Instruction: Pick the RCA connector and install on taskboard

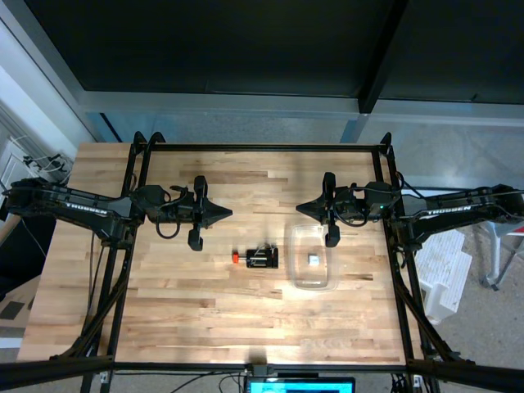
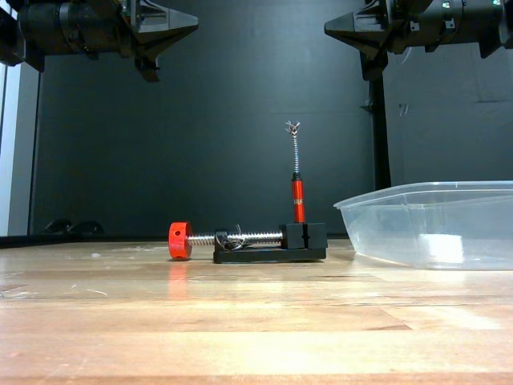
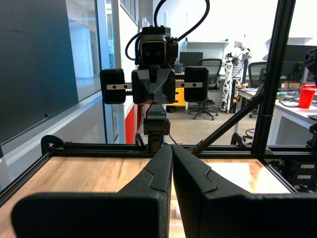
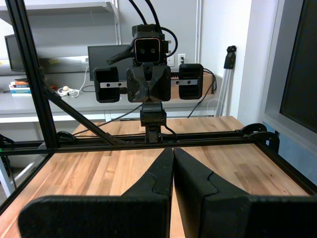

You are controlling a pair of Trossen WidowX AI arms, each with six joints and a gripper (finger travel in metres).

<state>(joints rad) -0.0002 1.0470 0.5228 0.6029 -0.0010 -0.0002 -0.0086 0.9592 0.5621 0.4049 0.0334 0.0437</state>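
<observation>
a small black rectangular taskboard (image 1: 262, 259) lies flat near the middle of the light wooden table (image 1: 205, 303). a round red knob (image 1: 235, 257) sits on its left end, joined to the block by a silvery threaded rod. in the low view the taskboard (image 2: 272, 244) also carries a thin red post topped by an upright coiled metal spring (image 2: 296, 156).

just to its right, with a narrow strip of bare wood between them, stands a clear rectangular plastic tray (image 1: 293, 266). the rca connector (image 1: 313, 259), a tiny silvery-white metal piece, rests on the tray's floor near its middle, touching neither wall. through the tray's wall (image 2: 401, 216) in the low view it shows only as a pale blur (image 2: 443, 249).

both arms hang well above the table and point inward at each other. the left gripper (image 1: 228, 213) is left of and beyond the taskboard, high over bare wood (image 2: 195, 26). its two black fingers (image 3: 161, 168) are pressed together tip against tip, clamped on nothing. the right gripper (image 1: 299, 207) hangs high near the tray's far edge (image 2: 327, 30), its fingers (image 4: 161, 171) likewise closed flat against each other and holding nothing. each wrist camera looks along its own gripper (image 3: 172, 147) (image 4: 173, 149) at the other arm across the table. a black metal frame (image 1: 262, 148) runs around the table's edges.
</observation>
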